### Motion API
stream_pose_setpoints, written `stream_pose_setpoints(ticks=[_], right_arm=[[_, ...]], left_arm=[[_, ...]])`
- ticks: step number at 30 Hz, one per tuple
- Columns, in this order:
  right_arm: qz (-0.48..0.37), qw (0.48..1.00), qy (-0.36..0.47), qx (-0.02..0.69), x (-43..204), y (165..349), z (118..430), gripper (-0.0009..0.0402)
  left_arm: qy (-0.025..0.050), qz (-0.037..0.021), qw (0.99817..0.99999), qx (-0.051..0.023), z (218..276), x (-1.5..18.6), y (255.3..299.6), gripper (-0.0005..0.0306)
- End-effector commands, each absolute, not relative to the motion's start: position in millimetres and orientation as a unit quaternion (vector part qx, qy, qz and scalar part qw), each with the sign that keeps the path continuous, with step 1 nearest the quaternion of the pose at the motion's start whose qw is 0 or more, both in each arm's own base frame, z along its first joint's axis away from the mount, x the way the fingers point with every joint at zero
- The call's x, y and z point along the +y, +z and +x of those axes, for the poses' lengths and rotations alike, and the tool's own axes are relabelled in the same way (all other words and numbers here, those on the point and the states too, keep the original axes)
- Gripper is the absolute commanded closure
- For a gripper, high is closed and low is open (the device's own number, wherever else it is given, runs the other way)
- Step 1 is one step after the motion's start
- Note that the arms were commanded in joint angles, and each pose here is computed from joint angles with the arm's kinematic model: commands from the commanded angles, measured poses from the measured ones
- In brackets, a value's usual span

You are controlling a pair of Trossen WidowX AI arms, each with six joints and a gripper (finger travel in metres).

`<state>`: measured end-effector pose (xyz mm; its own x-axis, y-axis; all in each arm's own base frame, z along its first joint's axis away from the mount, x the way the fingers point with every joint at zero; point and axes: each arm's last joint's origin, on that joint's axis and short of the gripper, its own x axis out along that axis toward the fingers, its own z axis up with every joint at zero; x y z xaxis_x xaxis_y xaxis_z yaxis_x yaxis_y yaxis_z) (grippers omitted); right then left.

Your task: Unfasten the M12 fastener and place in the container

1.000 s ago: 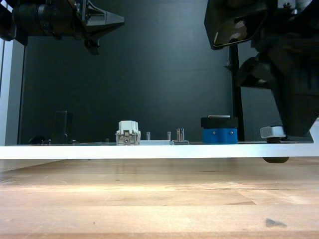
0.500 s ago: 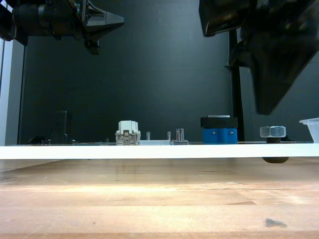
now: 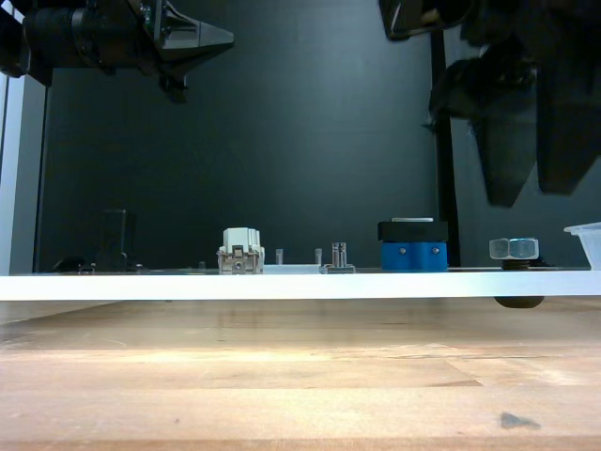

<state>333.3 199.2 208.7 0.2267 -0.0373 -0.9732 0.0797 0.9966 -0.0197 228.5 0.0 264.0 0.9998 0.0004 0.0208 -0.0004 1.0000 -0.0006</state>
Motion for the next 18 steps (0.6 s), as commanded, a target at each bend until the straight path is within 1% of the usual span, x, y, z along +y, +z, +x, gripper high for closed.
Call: stream_pose_setpoints(ticks=[1,6,18], right_arm=[[0.014,0.781,-0.041,0.623,200.4,202.5,335.5,0.0152],[0.005,0.78,-0.035,0.624,201.7,196.4,338.0,0.016],[0.005,0.784,-0.031,0.62,200.6,186.7,337.6,0.02]], left_arm=[[0.0004,-0.0001,0.99994,-0.0106,228.6,0.1,264.1,0.03],[0.0002,-0.0001,0.99994,-0.0106,228.6,0.0,264.1,0.03],[0.0004,-0.0001,0.99994,-0.0106,228.6,0.1,264.1,0.03]])
